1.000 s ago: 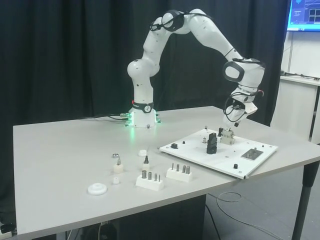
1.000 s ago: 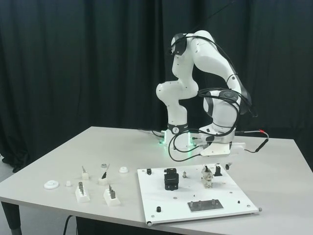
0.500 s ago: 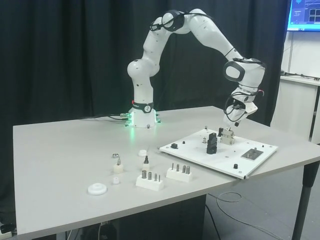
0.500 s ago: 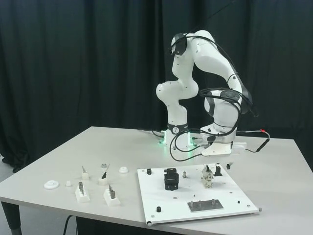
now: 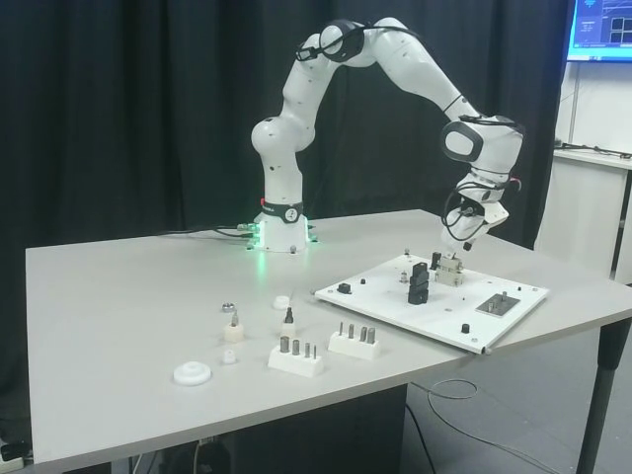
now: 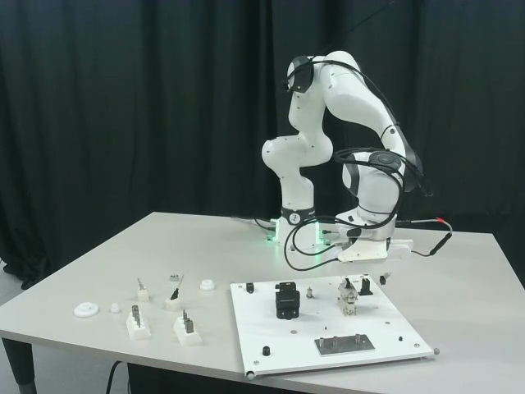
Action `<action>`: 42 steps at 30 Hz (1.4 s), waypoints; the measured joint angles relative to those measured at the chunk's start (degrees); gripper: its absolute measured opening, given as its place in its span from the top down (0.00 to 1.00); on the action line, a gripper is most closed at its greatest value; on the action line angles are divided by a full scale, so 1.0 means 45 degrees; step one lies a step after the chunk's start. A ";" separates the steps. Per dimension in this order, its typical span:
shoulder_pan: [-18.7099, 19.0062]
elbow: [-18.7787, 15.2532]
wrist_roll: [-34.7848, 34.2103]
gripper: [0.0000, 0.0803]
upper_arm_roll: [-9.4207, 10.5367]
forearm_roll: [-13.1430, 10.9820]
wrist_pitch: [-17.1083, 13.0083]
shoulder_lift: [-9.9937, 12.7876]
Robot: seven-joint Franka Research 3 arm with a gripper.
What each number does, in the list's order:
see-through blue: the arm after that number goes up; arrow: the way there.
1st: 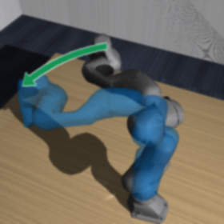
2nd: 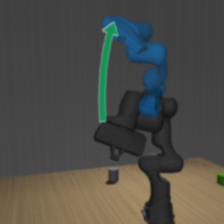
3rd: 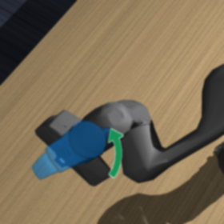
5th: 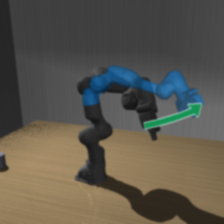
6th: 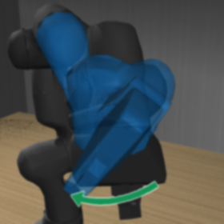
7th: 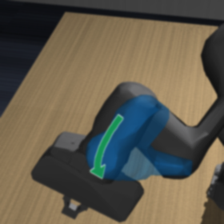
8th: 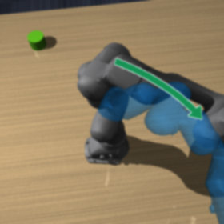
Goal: Insert waterproof.
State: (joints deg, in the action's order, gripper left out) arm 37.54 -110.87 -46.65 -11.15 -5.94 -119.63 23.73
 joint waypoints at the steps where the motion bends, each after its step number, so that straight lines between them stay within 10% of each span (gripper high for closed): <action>1: 0.0000 -0.0005 0.0000 0.00 0.0000 0.0000 -0.0012 0.0000; 42: 0.0061 -0.0039 0.0000 0.00 0.0008 0.0200 -0.0031 -0.0001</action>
State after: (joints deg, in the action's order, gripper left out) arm 37.81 -111.05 -46.65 -11.11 -5.04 -119.77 23.73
